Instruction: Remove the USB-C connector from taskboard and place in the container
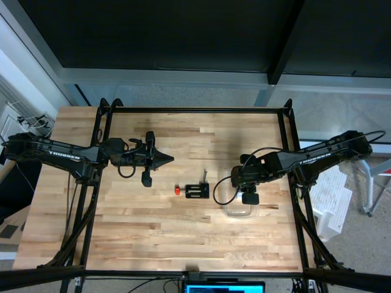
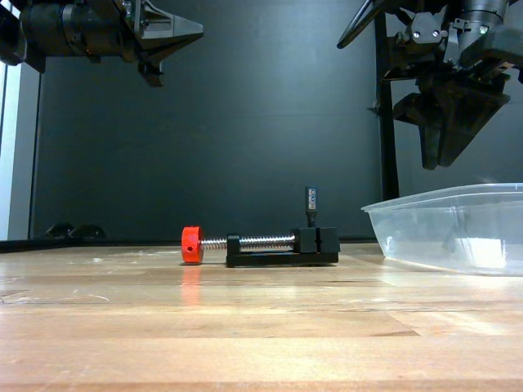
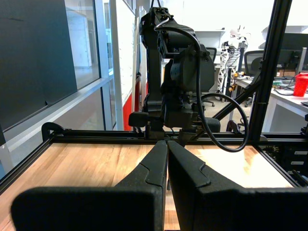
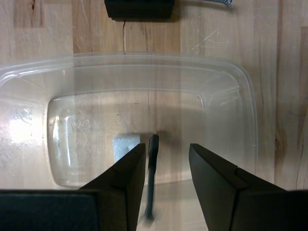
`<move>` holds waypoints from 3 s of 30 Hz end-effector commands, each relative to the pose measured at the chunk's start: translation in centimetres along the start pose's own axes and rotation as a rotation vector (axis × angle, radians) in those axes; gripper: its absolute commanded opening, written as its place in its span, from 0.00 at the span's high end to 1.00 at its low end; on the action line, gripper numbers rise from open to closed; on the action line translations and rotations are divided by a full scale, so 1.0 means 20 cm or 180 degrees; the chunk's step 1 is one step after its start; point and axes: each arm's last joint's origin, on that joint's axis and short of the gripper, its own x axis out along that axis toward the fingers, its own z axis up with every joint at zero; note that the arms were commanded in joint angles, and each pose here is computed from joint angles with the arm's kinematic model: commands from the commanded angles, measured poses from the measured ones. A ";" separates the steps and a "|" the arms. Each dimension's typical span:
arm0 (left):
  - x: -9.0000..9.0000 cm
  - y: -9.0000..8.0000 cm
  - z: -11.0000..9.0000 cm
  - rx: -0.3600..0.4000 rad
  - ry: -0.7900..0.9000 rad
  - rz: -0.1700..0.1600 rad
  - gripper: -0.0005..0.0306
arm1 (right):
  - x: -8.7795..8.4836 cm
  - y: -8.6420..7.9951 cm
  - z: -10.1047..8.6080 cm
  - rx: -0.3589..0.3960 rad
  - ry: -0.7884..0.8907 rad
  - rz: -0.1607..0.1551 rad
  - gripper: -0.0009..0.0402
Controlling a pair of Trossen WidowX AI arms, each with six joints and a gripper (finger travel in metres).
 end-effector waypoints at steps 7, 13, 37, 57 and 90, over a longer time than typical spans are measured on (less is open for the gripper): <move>0.00 0.00 0.00 0.0000 -0.0001 0.0000 0.98 | -0.03 0.01 0.01 0.0030 -0.0017 0.0013 0.61; 0.00 0.00 0.00 0.0000 -0.0001 0.0000 0.98 | -0.04 0.01 0.01 0.0036 -0.0061 0.0023 0.63; 0.00 0.00 0.00 0.0000 -0.0002 0.0000 0.98 | -0.30 -0.21 0.22 0.0050 -0.2319 0.0229 0.98; 0.00 0.00 0.00 0.0000 0.0000 0.0000 0.98 | -0.27 -0.26 0.23 0.0090 -0.3560 0.0202 0.98; 0.00 0.00 0.00 0.0000 0.0000 0.0000 0.98 | -0.18 -0.28 0.10 0.0211 -0.4008 0.0186 0.98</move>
